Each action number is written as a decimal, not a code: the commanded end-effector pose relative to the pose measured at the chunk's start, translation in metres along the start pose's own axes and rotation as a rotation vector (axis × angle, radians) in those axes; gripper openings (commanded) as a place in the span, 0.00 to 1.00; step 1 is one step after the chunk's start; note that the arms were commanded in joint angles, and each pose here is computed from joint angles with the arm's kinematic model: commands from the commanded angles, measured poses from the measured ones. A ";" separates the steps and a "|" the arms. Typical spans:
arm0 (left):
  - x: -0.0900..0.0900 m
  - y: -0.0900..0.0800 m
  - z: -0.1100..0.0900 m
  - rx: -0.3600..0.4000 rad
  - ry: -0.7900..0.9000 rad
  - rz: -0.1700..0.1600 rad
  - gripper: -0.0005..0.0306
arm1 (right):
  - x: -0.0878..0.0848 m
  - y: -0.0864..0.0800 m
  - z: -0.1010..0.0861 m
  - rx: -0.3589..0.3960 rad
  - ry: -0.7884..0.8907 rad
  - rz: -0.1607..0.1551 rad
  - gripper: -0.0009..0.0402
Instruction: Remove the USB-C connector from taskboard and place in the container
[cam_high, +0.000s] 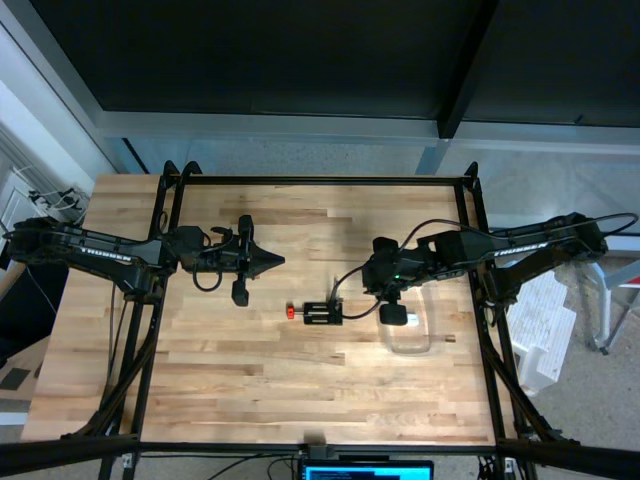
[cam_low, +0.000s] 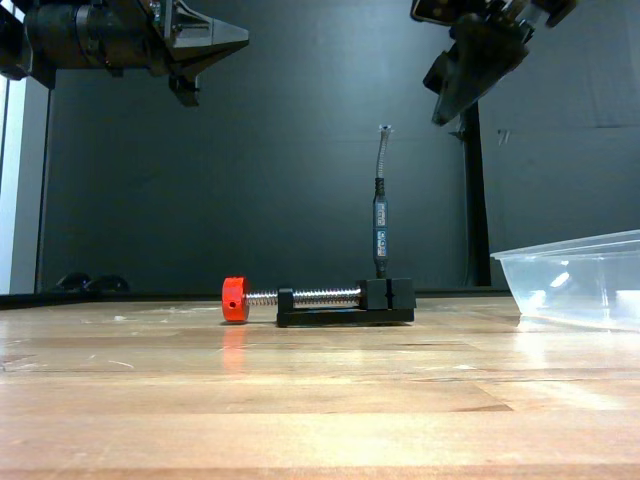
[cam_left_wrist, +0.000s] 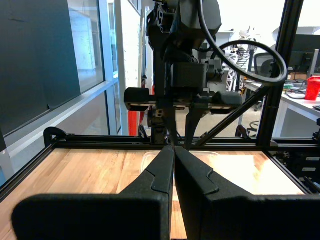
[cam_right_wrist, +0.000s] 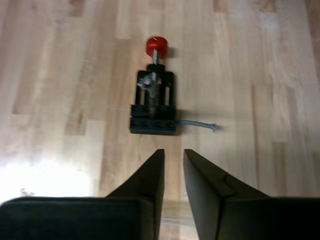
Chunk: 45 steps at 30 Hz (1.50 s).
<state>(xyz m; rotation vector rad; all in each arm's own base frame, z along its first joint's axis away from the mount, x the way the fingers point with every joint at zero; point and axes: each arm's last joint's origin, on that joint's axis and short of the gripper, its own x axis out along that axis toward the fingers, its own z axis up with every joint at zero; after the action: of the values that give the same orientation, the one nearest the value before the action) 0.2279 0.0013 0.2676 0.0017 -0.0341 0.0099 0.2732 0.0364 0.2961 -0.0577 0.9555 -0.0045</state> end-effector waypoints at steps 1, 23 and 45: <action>0.000 0.000 0.000 0.000 0.000 0.000 0.02 | 0.007 0.001 0.002 0.000 0.016 -0.003 0.24; 0.000 0.000 0.000 0.000 0.000 0.000 0.02 | 0.050 0.010 0.028 0.002 0.135 -0.009 0.40; 0.000 0.000 0.000 0.000 0.000 0.000 0.02 | 0.089 0.018 0.042 -0.025 0.202 -0.006 0.40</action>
<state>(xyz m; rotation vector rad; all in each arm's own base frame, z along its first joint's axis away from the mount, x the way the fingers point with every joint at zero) 0.2279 0.0013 0.2678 0.0021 -0.0349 0.0100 0.3573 0.0536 0.2498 -0.0833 1.1510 -0.0039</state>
